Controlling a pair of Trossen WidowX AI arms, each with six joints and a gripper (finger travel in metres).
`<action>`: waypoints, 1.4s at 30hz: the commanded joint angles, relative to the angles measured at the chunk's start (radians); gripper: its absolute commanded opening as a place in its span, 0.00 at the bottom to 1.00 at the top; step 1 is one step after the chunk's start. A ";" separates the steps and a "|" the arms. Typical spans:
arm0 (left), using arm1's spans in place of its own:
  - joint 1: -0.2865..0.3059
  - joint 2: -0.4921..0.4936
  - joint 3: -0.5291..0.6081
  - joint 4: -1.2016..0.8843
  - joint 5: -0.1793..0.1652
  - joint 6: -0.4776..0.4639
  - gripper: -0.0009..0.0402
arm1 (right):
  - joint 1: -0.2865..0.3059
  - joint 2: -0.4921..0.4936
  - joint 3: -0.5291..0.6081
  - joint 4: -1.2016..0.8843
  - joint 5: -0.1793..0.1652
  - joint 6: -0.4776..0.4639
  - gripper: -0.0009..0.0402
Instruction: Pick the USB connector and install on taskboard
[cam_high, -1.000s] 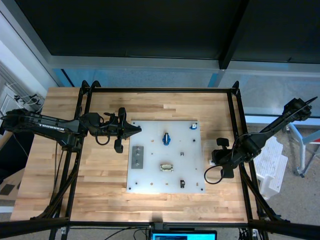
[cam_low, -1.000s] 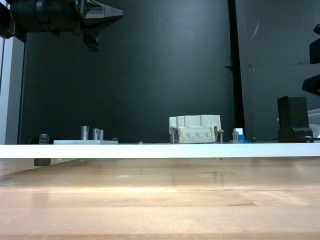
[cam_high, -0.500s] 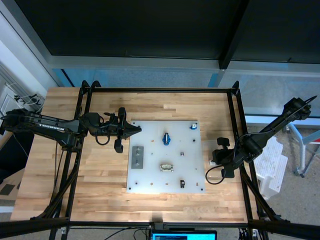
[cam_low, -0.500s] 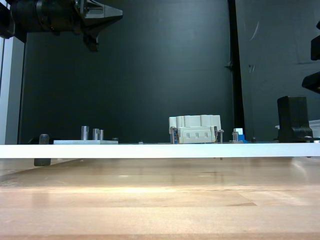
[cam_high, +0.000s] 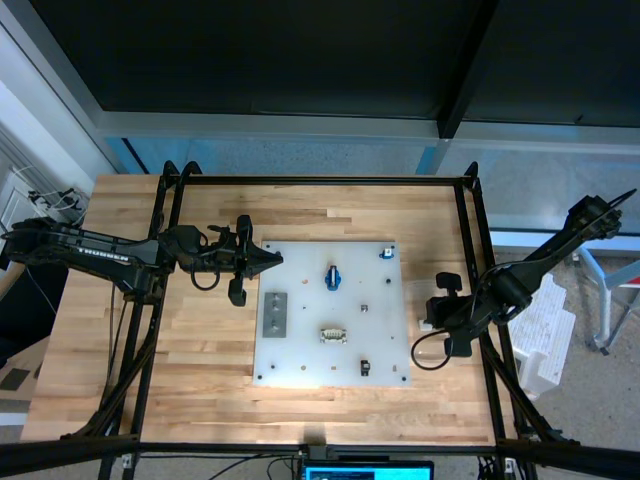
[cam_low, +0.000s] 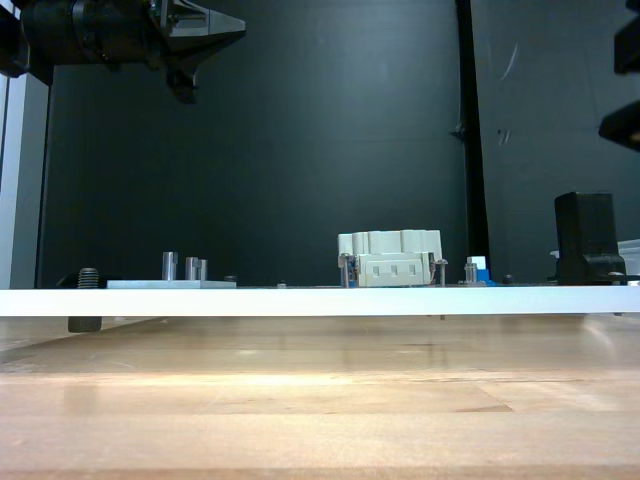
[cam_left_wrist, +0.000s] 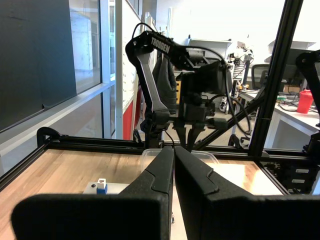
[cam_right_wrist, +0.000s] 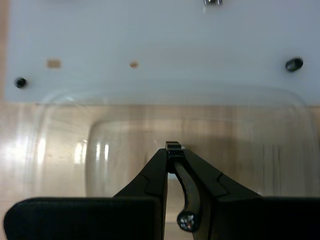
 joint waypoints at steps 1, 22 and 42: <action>0.000 0.000 0.000 0.000 0.000 0.000 0.02 | 0.000 0.042 0.056 -0.006 -0.042 -0.001 0.02; 0.000 0.001 0.000 0.000 0.000 0.000 0.02 | -0.042 0.508 0.472 -0.024 -0.070 0.016 0.02; 0.000 0.000 0.000 0.000 0.000 0.000 0.02 | -0.063 0.735 0.697 0.006 -0.061 -0.011 0.02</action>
